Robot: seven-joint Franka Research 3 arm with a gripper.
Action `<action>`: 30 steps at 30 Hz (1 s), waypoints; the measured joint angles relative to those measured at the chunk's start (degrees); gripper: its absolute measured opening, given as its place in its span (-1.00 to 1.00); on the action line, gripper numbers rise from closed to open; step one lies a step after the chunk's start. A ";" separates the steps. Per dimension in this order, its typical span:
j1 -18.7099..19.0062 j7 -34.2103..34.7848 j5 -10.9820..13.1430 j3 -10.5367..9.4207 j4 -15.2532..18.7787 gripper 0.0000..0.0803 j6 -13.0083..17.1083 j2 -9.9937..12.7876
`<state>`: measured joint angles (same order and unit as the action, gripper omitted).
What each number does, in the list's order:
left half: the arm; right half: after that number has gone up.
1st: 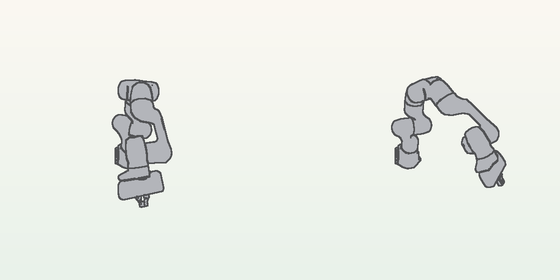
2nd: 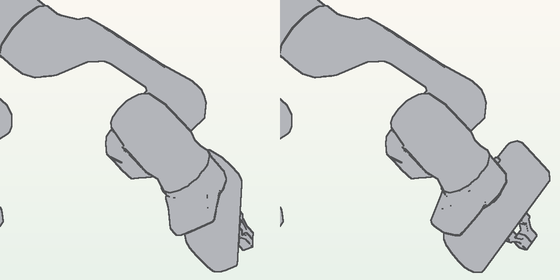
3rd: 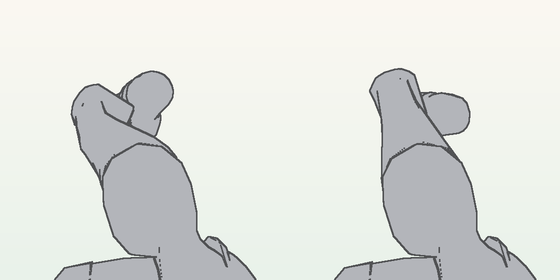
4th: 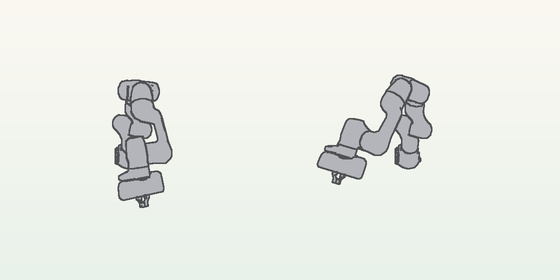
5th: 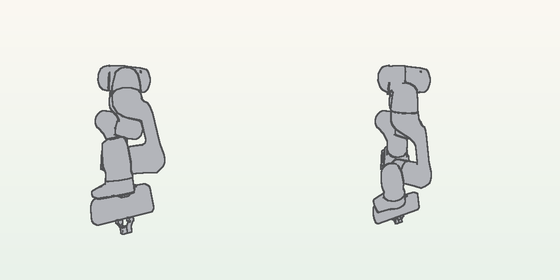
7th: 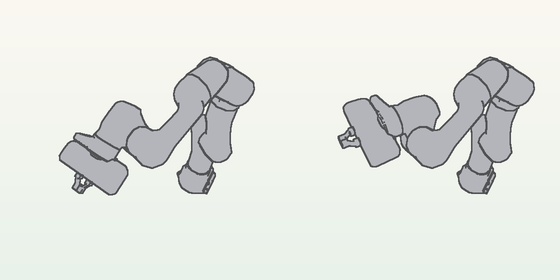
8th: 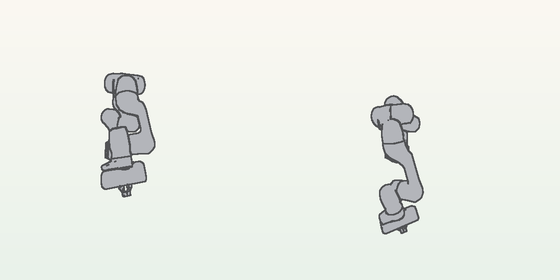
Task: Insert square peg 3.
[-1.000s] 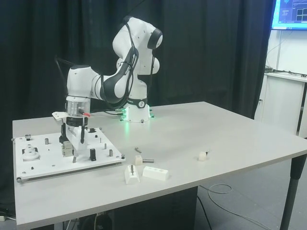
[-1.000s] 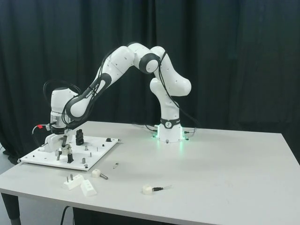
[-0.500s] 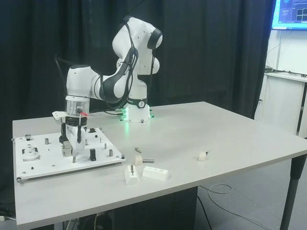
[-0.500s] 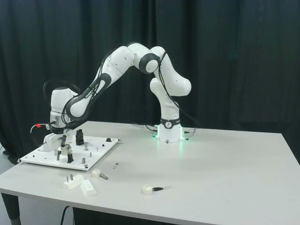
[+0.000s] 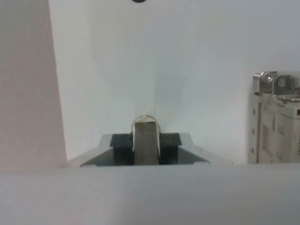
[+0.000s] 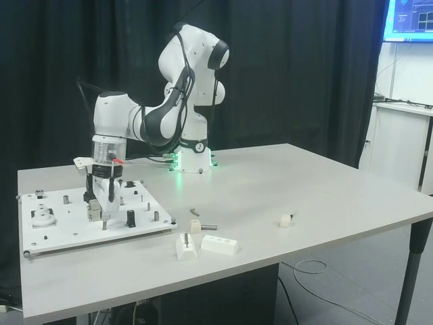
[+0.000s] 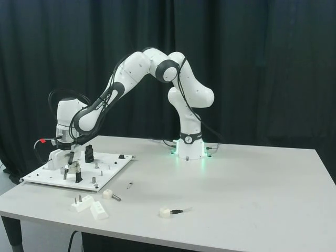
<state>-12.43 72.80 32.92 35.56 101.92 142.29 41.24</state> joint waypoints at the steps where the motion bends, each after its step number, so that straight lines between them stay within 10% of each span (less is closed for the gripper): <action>1: 0.00 0.00 -0.01 0.00 0.00 -0.71 0.03 0.00; 30: 0.00 -0.01 -0.64 0.03 0.04 -0.72 1.78 0.35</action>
<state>-12.43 72.79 32.29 35.59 101.96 144.07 41.59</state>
